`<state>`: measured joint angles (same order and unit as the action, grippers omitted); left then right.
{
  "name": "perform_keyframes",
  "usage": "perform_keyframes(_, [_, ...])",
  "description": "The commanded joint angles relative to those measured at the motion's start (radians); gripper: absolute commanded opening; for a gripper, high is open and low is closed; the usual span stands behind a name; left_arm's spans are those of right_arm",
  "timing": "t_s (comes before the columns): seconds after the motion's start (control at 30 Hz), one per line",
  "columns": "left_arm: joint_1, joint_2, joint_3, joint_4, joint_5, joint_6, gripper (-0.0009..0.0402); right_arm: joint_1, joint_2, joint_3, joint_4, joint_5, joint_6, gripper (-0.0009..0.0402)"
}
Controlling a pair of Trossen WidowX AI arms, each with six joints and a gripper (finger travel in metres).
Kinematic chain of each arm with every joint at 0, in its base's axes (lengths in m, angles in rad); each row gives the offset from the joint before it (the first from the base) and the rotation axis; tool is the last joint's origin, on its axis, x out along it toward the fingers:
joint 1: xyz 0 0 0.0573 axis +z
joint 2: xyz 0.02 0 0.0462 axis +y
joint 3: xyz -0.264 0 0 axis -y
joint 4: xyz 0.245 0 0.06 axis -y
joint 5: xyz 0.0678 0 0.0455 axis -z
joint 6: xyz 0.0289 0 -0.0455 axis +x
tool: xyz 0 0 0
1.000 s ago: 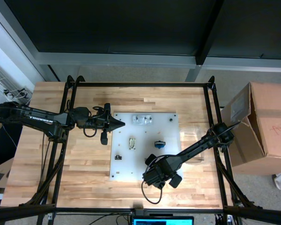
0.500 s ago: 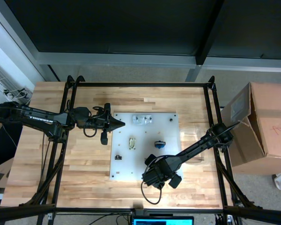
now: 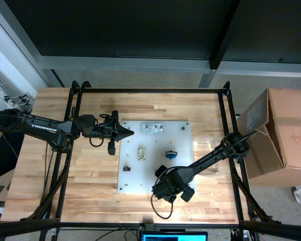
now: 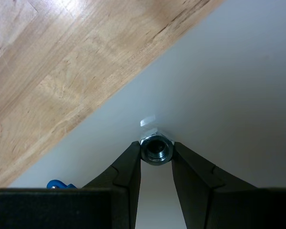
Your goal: Pick the M12 nut and place it on its threads and fasten
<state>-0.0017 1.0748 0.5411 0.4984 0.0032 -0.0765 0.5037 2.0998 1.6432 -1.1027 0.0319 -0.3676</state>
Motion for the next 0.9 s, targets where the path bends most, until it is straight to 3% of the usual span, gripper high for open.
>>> perform_keyframes(0.03, [0.000, 0.000, 0.000, 0.000, 0.000, 0.000, 0.0000, 0.000, 0.006, -0.002, 0.000, -0.003, 0.001, 0.0023])
perform_keyframes(0.6, [0.000, 0.000, 0.000, 0.000, 0.000, 0.000, 0.0000, -0.001, 0.006, -0.003, 0.003, -0.003, 0.082, 0.0023])
perform_keyframes(0.9, [0.000, 0.000, 0.000, 0.000, 0.000, 0.000, 0.0000, -0.001, 0.006, -0.003, 0.005, -0.003, 0.315, 0.0023])
